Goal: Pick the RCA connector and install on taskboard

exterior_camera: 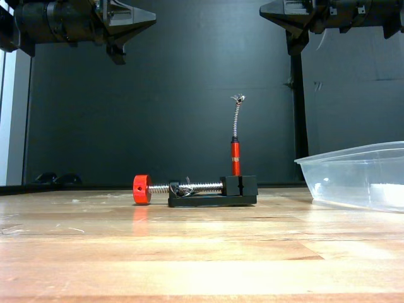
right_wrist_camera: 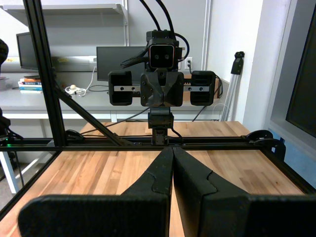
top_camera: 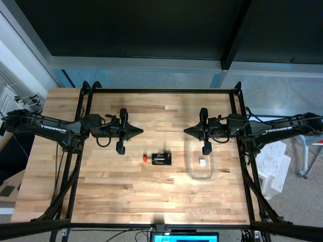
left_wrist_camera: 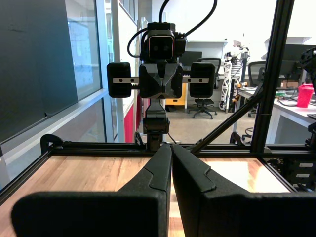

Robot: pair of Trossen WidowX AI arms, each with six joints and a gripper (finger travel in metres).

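High over the light wooden table (top_camera: 126,186): left gripper (top_camera: 140,131) and right gripper (top_camera: 186,131), both pinched shut, empty.
Not started; next, hunting the tiny dark RCA connector, not spotted, for the small black block taskboard (top_camera: 162,159).

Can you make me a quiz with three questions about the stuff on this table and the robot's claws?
1. What colour is the knob on the black block? A blue; B red; C green.
2. Where is the little white cube? A on the block; B on the floor; C in the clear tray.
3. How are the left gripper and right gripper? A wide open; B shut, empty; C squeezing the cube.
Answers: 1 B, the knob at the block's end is red. 2 C, the cube lies inside the tray. 3 B, both hang high above the table, the left gripper left of the block, the right gripper near the tray, fingers pressed together on nothing.
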